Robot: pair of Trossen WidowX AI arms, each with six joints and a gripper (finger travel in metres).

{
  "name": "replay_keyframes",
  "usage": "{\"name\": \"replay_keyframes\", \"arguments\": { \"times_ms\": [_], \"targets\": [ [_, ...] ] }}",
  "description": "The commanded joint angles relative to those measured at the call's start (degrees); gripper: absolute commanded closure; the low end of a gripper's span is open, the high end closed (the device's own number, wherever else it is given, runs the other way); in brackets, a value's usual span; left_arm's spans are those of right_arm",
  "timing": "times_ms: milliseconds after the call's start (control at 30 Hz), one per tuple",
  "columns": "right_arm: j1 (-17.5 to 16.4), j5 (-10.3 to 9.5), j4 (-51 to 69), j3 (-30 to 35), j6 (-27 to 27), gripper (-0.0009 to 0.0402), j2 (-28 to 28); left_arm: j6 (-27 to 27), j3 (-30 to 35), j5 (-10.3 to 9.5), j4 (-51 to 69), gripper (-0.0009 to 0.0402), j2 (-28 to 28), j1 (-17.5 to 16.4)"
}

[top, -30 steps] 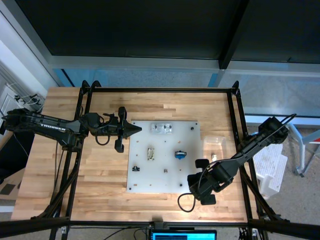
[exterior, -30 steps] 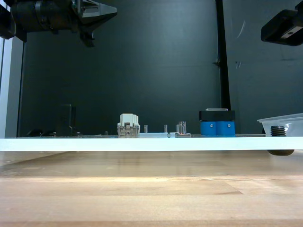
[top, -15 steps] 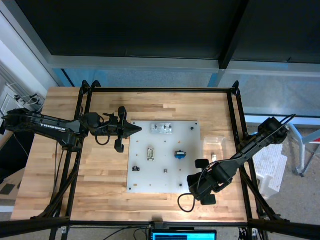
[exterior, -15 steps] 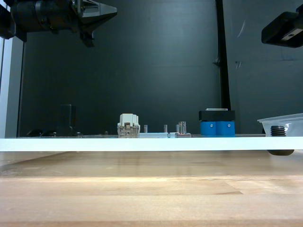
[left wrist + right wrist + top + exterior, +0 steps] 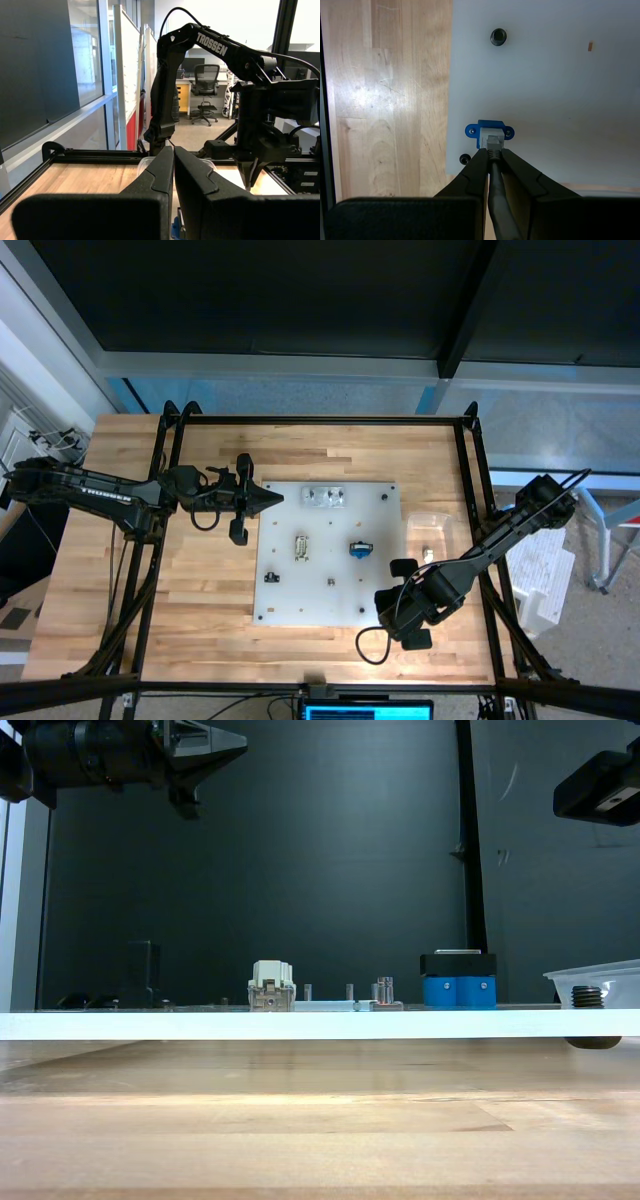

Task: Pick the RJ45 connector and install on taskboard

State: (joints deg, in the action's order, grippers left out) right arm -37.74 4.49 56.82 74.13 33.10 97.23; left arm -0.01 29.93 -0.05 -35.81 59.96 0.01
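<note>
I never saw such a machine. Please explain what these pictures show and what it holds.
Two black robot arms stand at a wooden table. One camera looks from above, one from table height, one rides on each arm. On it lie a large white square taskboard and a small clear plastic tray. The left tool, shut, hangs at the board's left edge. The right tool, over the board's near right corner, pinches a pale RJ45 connector on a grey cable, aimed at a blue fitting.
</note>
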Motion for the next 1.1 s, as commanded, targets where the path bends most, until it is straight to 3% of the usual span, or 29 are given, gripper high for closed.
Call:
{"name": "replay_keyframes", "arguments": {
  "times_ms": [33, 267, 1100],
  "targets": [
    [0.0, 0.02, -0.9, -1.1, -0.1, 0.0393, 0.0, 0.0, 0.0, 0.02, 0.0, 0.0393, 0.0, 0.0],
    [0.0, -0.04, -3.7, -3.9, -0.3, 0.0393, 0.0, 0.0, 0.0, 0.02, 0.0, 0.0393, 0.0, 0.0],
    [0.0, -0.02, -3.5, -3.4, -0.5, 0.0390, -2.2, 0.0, 0.0, 0.02, 0.0, 0.0393, 0.0, 0.0]
  ]
}}
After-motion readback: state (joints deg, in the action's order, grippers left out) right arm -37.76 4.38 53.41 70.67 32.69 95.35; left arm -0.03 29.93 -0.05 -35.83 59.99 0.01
